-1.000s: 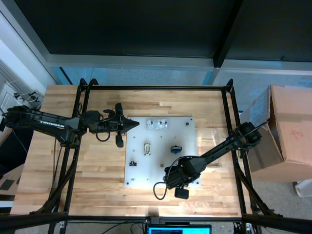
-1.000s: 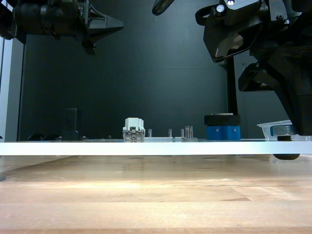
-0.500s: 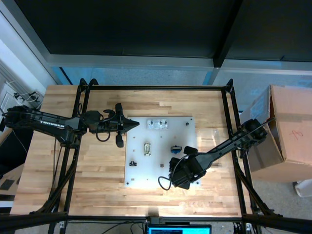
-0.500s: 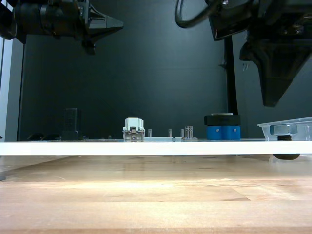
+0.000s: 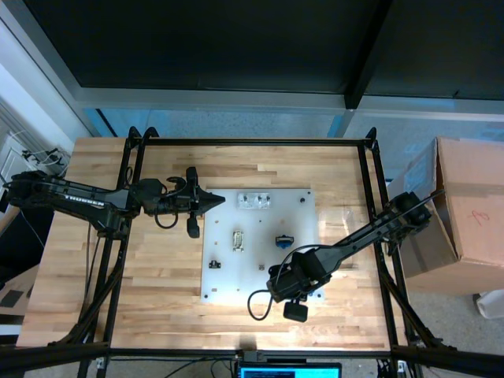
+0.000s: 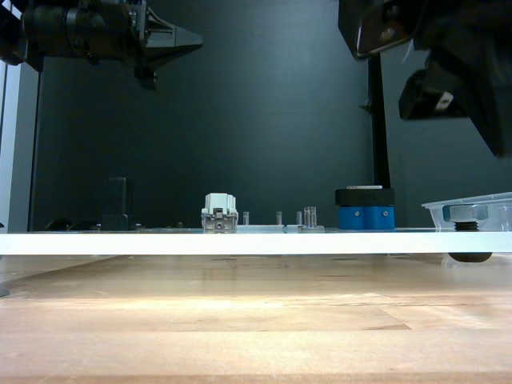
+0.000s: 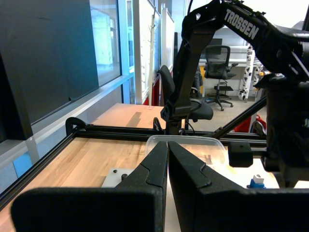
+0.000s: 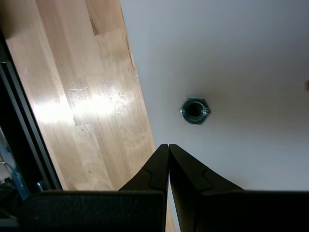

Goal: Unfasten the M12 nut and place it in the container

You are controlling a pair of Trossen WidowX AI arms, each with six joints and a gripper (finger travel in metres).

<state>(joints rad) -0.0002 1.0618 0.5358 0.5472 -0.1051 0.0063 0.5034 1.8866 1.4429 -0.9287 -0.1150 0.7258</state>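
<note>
**Left end effector** (image 7: pixel 168 151): fingers pressed together, nothing between them. It hangs high over the worktop (image 5: pixel 157 268), at the upper left of the low view. In the high view it lies left of centre, pointing toward the far left corner of the white board (image 5: pixel 236 277).

**Right end effector** (image 8: pixel 168 151): fingers together and empty, tips meeting over the seam between board and wood. The right arm reaches in from the right of the high view to the board's near right edge. In the low view its dark bulk fills the upper right, well above the board.

**M12 nut** (image 8: pixel 194 110): silver hexagon with a dark centre, lying flat on the board and apart from the right fingertips. The low view shows it at lower right on its stud (image 6: pixel 469 227), sitting on top of the black ribs, which show beneath it.

**Clear container** (image 7: pixel 186 141): shallow plastic tray standing off the board's right side. In the low view its wall (image 6: pixel 436 210) shows behind the nut, at lower right.

**Blue block** (image 6: pixel 365 217): black-topped, right of centre on the board.

**White connector** (image 6: pixel 219 216): mid-board, left of the blue block.

**Cardboard box** (image 5: pixel 465 220): beyond the worktop at the right edge of the high view.
</note>
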